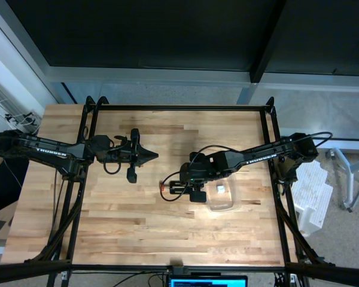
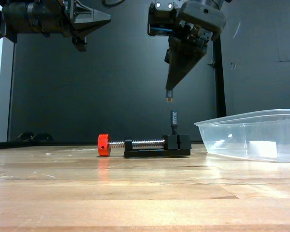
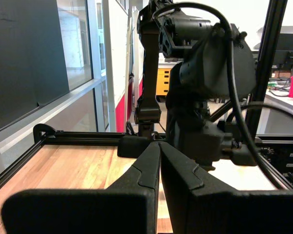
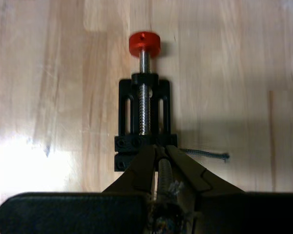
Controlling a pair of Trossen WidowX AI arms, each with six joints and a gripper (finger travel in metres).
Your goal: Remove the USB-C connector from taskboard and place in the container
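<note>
Pinching the USB-C connector [image 2: 169, 99] in the right gripper [image 2: 169, 93], straight above the clamp end of the taskboard [image 2: 157, 147] and lifted clear of it. Shown as an open gap only in the low view, with a short dark stub [image 2: 173, 120] standing upright in that clamp end just under the connector's tip. Seen from the right wrist instead as fingers closed tight on a braided piece, hiding the gap and overlapping the taskboard's clamp end. Lying flat on the wooden surface [image 2: 135, 193], with the red-orange knob [image 2: 103, 145] at the end farthest from the container [image 2: 246, 118]. Set near the taskboard's clamp end but not touching it, clear-walled, with a small white item [image 2: 263, 147] inside. Caught only by the right wrist camera: a short braided cord [image 4: 205, 154] on the surface just beside the taskboard's clamp end. Raised off to the knob side of the taskboard and apart from it, the left gripper [image 3: 159, 145], fingers pressed together along one thin seam in its own wrist view.
</note>
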